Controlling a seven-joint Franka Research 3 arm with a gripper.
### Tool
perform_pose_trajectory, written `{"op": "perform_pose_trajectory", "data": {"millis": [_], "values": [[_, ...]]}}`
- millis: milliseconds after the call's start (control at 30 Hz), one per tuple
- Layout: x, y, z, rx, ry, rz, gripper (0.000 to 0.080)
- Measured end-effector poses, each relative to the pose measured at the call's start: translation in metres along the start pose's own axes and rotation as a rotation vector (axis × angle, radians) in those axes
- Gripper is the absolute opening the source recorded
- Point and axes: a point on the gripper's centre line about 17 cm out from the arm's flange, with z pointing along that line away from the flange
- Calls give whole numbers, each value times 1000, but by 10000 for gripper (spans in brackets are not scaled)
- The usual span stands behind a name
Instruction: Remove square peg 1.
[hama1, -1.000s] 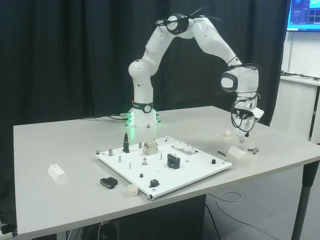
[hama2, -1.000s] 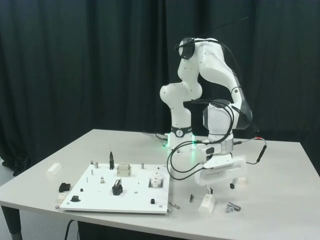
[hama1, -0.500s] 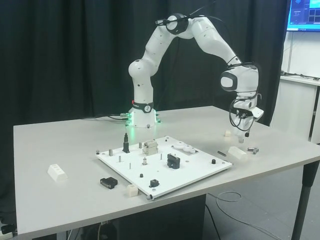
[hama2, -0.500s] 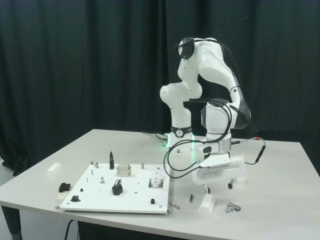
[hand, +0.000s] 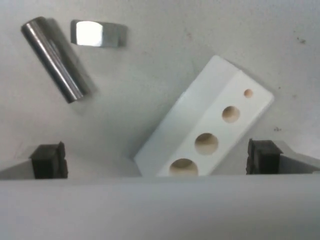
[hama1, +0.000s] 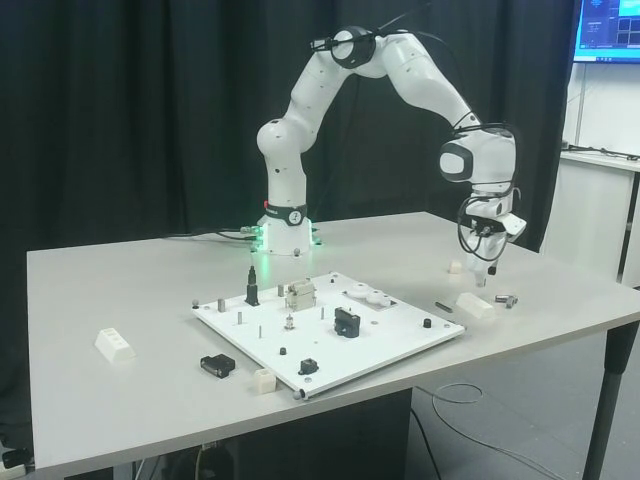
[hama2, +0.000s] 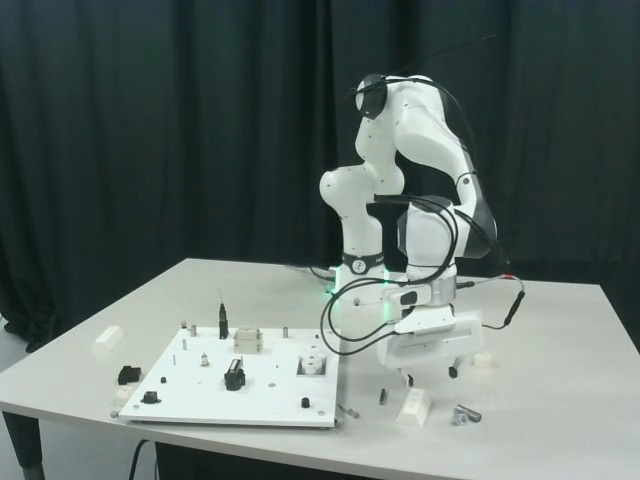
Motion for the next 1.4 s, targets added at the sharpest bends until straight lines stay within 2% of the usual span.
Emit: {"op": "perform_pose_trajectory", "data": {"millis": [800,1400], "values": [[4,17,0,-6,7,25,800],[7,44,-4,-13,19,34,800]]}}
